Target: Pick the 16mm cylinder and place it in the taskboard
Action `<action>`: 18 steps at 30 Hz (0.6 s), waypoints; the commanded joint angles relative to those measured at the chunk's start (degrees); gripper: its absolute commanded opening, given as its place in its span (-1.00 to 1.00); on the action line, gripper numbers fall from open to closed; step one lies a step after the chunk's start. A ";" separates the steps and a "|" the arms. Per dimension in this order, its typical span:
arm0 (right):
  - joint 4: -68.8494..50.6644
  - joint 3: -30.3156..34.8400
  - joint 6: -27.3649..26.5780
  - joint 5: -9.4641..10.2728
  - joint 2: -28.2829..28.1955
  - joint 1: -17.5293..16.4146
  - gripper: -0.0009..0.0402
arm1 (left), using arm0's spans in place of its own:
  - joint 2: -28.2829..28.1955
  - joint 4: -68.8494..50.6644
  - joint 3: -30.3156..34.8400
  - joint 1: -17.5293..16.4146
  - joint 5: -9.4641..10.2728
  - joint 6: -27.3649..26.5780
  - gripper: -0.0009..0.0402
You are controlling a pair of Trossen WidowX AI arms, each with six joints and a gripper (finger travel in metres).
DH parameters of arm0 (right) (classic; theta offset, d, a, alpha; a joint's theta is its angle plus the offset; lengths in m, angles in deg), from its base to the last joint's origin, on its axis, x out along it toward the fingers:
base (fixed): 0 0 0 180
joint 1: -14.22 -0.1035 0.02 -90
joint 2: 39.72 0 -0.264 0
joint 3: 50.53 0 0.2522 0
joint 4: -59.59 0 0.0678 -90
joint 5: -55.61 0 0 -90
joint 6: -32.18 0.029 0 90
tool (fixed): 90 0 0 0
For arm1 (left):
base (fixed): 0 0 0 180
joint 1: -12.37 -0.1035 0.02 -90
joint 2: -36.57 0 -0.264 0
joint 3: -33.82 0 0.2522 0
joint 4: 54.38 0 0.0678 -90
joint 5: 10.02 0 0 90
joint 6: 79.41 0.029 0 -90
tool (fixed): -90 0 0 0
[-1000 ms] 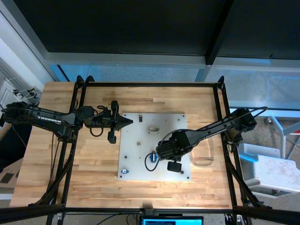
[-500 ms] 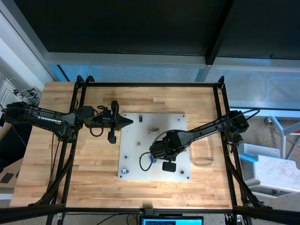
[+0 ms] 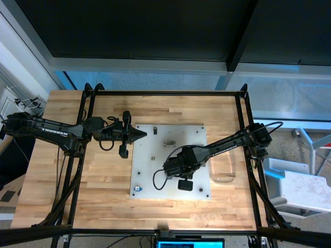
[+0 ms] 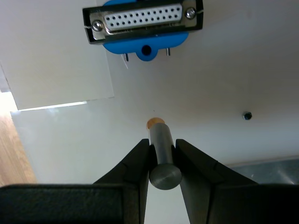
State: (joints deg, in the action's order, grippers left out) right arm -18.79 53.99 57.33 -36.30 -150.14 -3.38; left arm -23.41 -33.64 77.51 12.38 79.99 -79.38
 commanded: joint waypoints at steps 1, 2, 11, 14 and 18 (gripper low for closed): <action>-0.09 -0.48 -0.07 0.07 0.02 -0.02 -0.85 | -0.02 0.02 0.02 -0.02 0.00 0.00 -0.96; -0.07 -0.55 -0.07 0.04 0.02 -0.02 -0.85 | -0.02 0.02 0.02 -0.02 0.00 0.02 -0.96; 0.37 -0.87 -0.11 0.02 0.02 -0.02 -0.85 | -0.02 0.02 0.02 -0.02 0.00 0.02 -0.96; 1.05 -1.55 -0.09 0.07 0.02 -0.02 -0.85 | -0.02 0.02 0.02 0.00 0.00 0.02 -0.96; 2.23 -2.73 -0.09 0.09 0.02 -0.04 -0.85 | -0.02 0.02 0.02 -0.02 0.00 0.00 -0.96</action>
